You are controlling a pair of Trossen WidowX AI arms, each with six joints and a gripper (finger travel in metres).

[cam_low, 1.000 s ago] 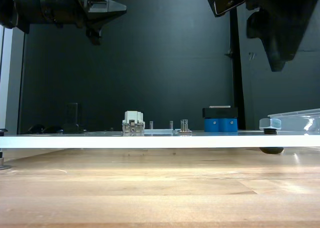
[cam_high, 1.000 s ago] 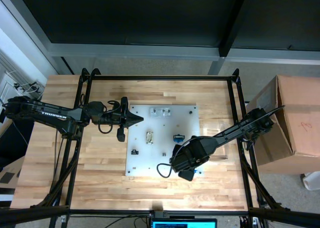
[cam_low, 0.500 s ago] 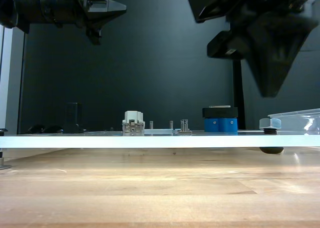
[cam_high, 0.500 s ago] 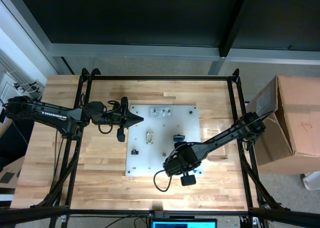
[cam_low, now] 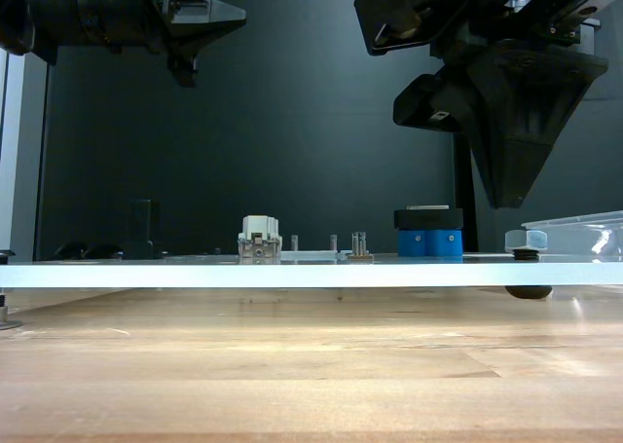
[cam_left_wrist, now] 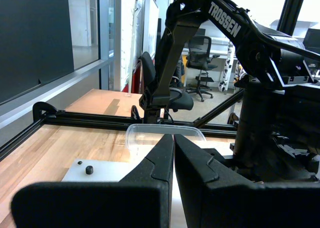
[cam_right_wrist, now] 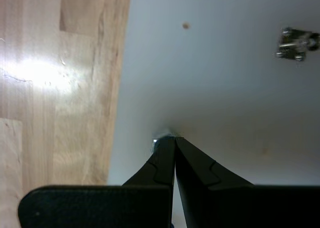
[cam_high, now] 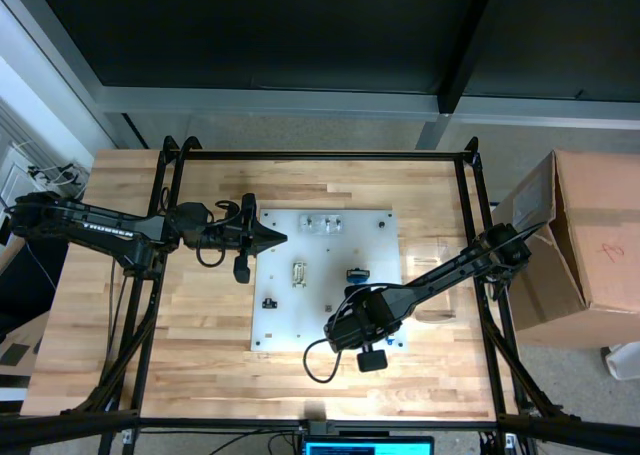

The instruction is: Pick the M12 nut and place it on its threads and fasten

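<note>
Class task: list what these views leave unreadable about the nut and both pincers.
Low view: the M12 nut sits on its stud; thread depth is too small to read.
High view: the right pincer, shut above the board's near right edge, crowds the stud; nut indistinguishable there.
Left wrist view: the left pincer, shut above the board's left edge, blocks the board beneath.

Cardboard box [cam_high: 585,243] beside table [cam_high: 200,360]; clear tray [cam_high: 425,253] on it.

The black left hand [cam_high: 280,238] points inward over the left edge of the white square board [cam_high: 290,325] on the wooden worktop [cam_high: 200,365]. The black right hand [cam_high: 350,327] hangs above the board's near right part.
</note>
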